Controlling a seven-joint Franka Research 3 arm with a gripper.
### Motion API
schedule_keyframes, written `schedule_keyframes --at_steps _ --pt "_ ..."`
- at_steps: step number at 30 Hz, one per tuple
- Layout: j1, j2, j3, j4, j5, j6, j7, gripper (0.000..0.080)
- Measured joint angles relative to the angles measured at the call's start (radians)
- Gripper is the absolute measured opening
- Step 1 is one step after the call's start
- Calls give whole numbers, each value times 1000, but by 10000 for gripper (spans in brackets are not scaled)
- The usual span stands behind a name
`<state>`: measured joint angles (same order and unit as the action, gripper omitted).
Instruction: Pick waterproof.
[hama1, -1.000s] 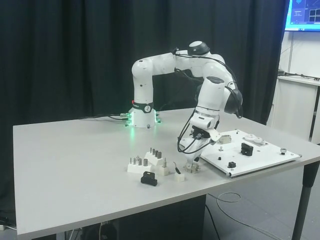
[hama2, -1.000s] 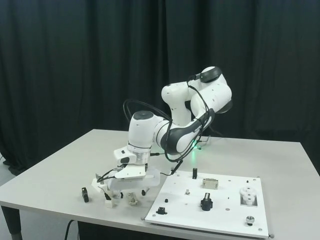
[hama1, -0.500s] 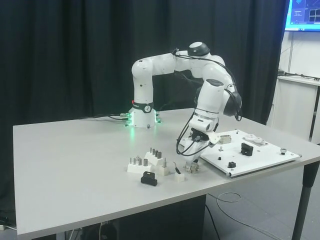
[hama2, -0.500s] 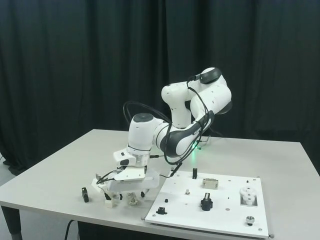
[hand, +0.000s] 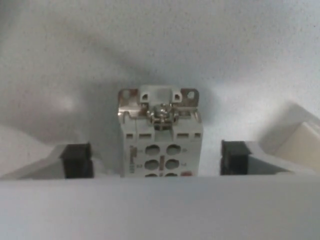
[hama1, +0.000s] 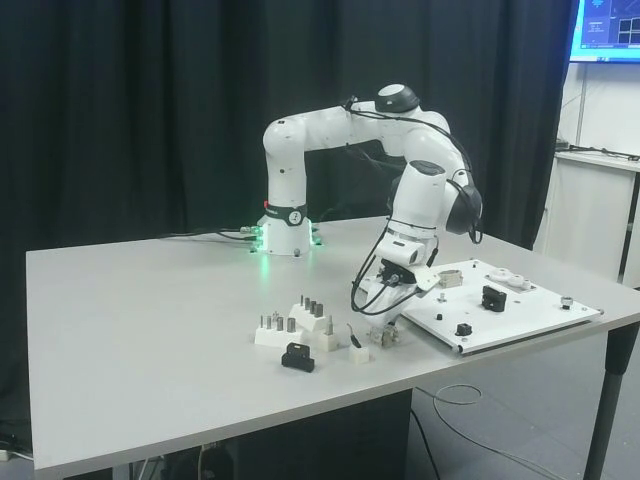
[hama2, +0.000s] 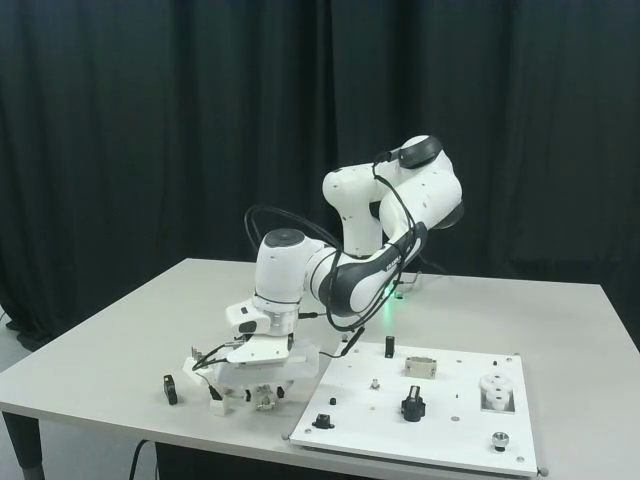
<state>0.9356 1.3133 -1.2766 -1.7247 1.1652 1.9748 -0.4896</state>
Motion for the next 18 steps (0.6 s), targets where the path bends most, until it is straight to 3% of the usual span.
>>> schedule_keyframes --at_steps 4,5,13,14,18 --pt "0 0 0 1 0 0 1 674" --pt "0 0 0 1 0 0 1 490" --pt "-1 0 -1 6 0 4 1 490" --pt "-1 0 -1 7 0 5 1 313" --pt "-1 0 -5 10 -2 7 1 313"
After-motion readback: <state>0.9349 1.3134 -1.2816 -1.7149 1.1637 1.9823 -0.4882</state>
